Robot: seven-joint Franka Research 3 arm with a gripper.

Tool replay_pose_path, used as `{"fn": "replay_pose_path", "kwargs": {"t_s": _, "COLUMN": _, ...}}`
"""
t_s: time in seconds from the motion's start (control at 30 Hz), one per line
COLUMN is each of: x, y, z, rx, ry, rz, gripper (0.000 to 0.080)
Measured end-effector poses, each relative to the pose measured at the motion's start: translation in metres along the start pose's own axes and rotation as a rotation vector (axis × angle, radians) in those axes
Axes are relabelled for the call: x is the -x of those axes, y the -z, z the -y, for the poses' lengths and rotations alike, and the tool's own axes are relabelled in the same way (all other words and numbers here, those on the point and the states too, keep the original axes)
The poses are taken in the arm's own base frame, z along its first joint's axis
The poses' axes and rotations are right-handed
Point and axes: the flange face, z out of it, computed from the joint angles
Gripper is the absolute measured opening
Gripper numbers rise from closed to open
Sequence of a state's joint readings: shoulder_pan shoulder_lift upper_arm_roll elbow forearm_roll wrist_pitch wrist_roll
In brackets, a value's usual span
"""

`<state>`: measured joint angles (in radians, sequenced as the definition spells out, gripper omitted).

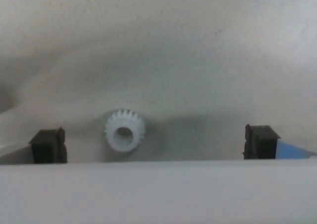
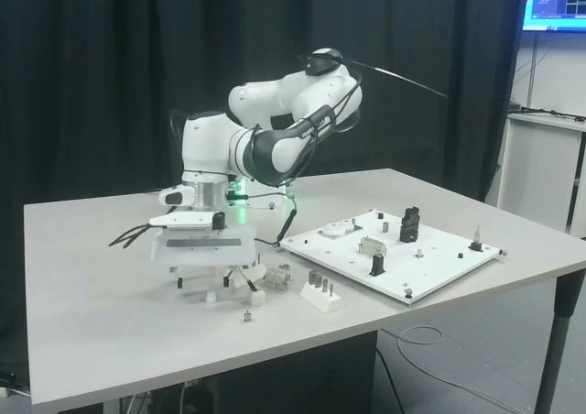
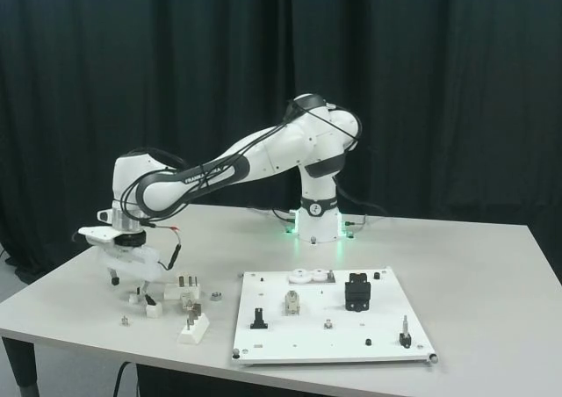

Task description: Pick small gear.

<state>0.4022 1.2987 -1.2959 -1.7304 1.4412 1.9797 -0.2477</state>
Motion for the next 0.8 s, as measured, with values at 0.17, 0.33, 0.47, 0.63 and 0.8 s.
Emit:
{"fn": "replay_pose_path", "kwargs": {"t_s": 0.17, "x": -0.003, "y": -0.004, "z": 0.003, "rx": 0.005, "ry": 0.018, "rz": 0.031, "gripper": 0.0800}}
{"fn": "replay_pose_path", "kwargs": {"t_s": 0.33, "x": -0.006, "y": -0.007, "z": 0.006, "rx": 0.011, "ry": 0.035, "rz": 0.060, "gripper": 0.0800}}
{"fn": "replay_pose_path", "kwargs": {"t_s": 0.47, "x": -0.008, "y": -0.009, "z": 0.007, "rx": 0.012, "ry": 0.045, "rz": 0.077, "gripper": 0.0800}}
{"fn": "replay_pose_path", "kwargs": {"t_s": 0.63, "x": -0.010, "y": -0.012, "z": 0.007, "rx": 0.016, "ry": 0.052, "rz": 0.100, "gripper": 0.0800}}
{"fn": "replay_pose_path", "kwargs": {"t_s": 0.8, "x": -0.010, "y": -0.016, "z": 0.007, "rx": 0.014, "ry": 0.053, "rz": 0.110, "gripper": 0.0800}}
